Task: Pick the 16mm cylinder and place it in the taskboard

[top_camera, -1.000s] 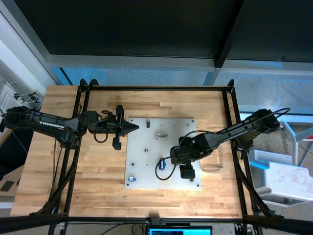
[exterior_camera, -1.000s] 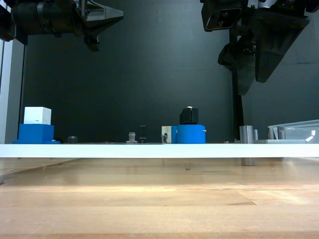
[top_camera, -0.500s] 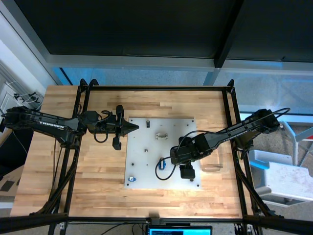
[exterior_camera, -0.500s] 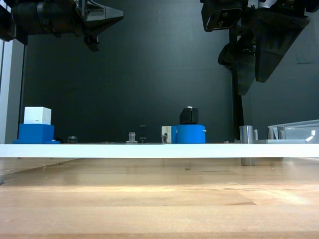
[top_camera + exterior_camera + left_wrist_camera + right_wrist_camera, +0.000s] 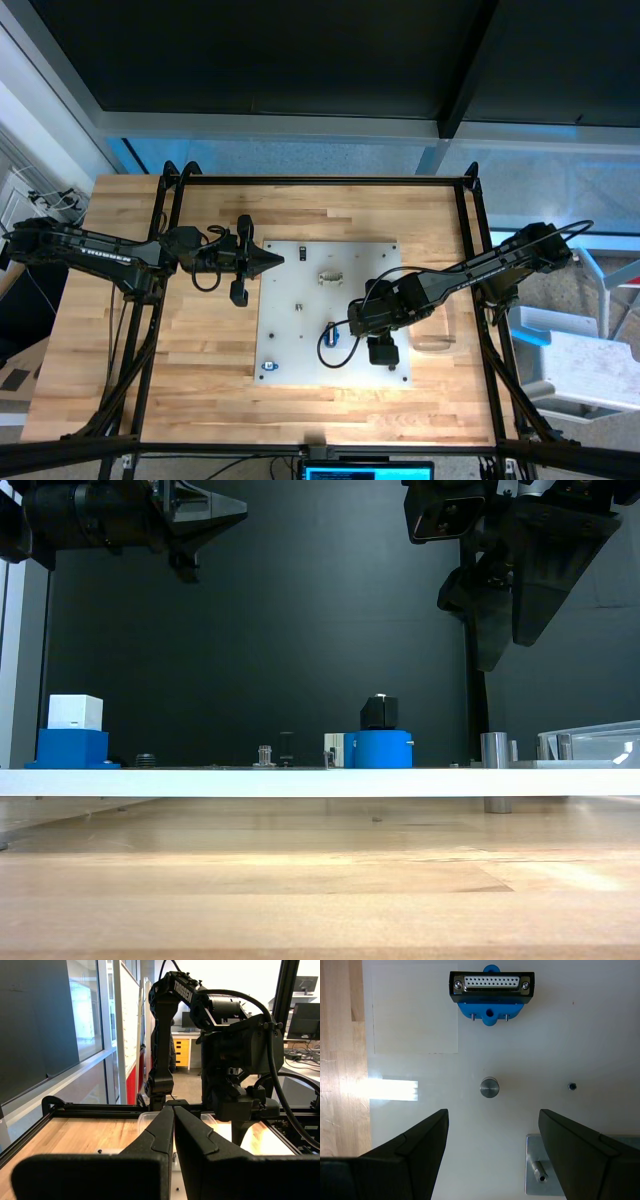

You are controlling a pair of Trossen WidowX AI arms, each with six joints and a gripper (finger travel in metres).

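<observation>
The 16mm cylinder [image 5: 489,1087] is a small grey metal pin standing upright in the white taskboard [image 5: 560,1035]. In the low view the cylinder [image 5: 495,752] passes through the taskboard [image 5: 300,782] and sticks out below it. My right gripper [image 5: 492,1112] hangs open well above the cylinder, holding nothing; it also shows high up in the low view [image 5: 505,645]. My left gripper [image 5: 275,259] is shut and empty, hovering at the taskboard's [image 5: 300,340] left edge, high above the table [image 5: 235,515].
A clear plastic tray [image 5: 435,335] lies just right of the board. On the board stand a blue fitting with a multi-pin connector [image 5: 491,990], a grey metal block [image 5: 540,1170], a beige connector [image 5: 328,275] and a blue base with a white cube [image 5: 73,730].
</observation>
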